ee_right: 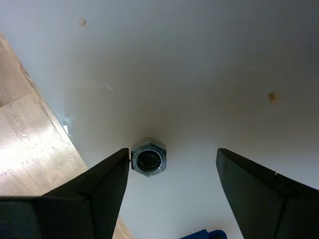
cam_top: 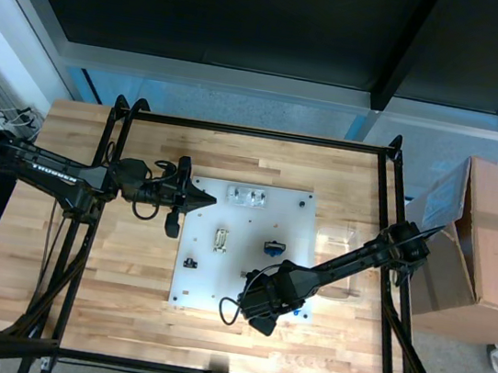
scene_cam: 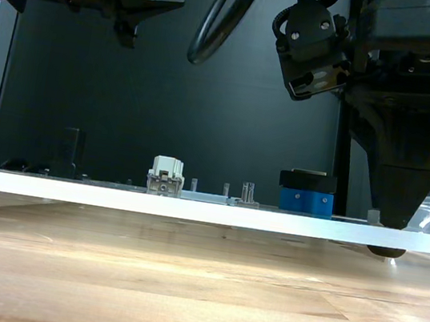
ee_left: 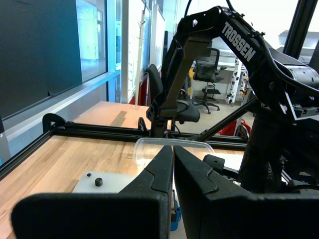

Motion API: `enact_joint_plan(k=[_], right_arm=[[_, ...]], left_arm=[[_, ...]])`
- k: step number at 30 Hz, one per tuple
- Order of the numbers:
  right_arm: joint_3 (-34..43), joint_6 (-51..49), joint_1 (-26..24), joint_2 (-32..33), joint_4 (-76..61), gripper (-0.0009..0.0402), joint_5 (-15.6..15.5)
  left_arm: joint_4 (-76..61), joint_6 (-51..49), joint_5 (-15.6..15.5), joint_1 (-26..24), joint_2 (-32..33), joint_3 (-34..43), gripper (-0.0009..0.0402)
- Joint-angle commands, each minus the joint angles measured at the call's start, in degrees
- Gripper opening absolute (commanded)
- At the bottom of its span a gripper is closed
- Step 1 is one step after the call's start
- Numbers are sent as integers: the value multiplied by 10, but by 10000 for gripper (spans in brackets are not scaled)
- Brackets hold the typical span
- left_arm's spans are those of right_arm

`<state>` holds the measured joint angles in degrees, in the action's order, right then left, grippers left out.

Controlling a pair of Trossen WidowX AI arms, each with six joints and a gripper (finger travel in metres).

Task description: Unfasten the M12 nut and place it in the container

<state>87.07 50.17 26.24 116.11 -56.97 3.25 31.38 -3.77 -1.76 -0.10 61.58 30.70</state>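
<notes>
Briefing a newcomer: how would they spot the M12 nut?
Look at the white board's near right edge, below the open right gripper; the left gripper hovers shut over its far left. The nut lies flat between the fingers, on its stud or not I cannot tell: the only silver hexagon.

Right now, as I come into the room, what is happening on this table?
The right gripper is down at the near right edge of the white board. Its fingers are open on either side of the small silver nut; one touches it, the other is apart. The nut sits low on the board, apparently on its stud. The clear container stands to the board's right. The left gripper hovers shut above the board's left edge, holding nothing.
</notes>
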Motion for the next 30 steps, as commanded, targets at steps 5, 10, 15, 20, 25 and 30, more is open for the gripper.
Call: enact_joint_plan(k=[5,10,15,20,25,30], right_arm=[[-3,-7,0,0,5,178,2],[-3,-12,-1,0,9,119,2],[-3,-12,-1,-2,10,54,1],[-3,-44,-1,-3,10,1,-3],[-3,-145,-1,-3,11,10,-3],[-3,-290,-1,-3,12,16,-3]], left_arm=[[0,0,0,0,0,0,0],[0,0,0,0,0,0,0],[0,0,0,0,0,0,0],[0,0,0,0,0,0,0],[0,0,0,0,0,0,0],[0,0,0,0,0,0,0]])
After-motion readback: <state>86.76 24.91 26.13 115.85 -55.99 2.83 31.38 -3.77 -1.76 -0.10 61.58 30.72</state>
